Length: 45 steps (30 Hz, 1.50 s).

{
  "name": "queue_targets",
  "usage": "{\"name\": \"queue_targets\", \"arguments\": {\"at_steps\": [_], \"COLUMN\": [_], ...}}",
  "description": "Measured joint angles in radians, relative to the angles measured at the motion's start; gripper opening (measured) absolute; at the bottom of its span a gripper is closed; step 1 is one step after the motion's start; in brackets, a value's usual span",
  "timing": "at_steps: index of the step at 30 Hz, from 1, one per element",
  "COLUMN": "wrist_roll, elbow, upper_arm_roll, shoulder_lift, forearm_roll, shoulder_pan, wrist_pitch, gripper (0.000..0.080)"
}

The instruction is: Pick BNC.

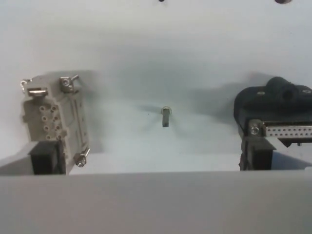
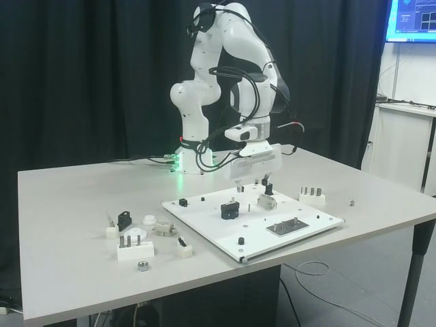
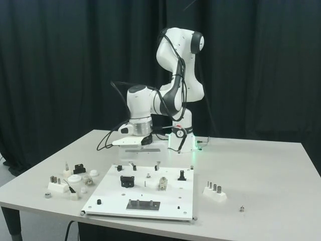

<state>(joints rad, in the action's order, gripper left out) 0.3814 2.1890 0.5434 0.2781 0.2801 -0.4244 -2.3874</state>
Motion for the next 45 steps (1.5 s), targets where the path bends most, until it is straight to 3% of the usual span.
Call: {"name": "queue_targets", "arguments": {"at_steps": [22,34,45], "wrist_roll": [-0.042,-0.037,-0.01], "elbow": [0.0,-0.016,-0.036], "upper_arm_roll": [-0.008,-0.03,-0.033], "shoulder_lift": [-0.017,-0.05,-0.053], "forearm_roll": [0.0,0.004,0.004], "shoulder_pan": [-0.026,-0.087,-0.176], "wrist_pitch": [-0.002,-0.003,-0.002], "gripper": [0.08,0.08,0.08]}}
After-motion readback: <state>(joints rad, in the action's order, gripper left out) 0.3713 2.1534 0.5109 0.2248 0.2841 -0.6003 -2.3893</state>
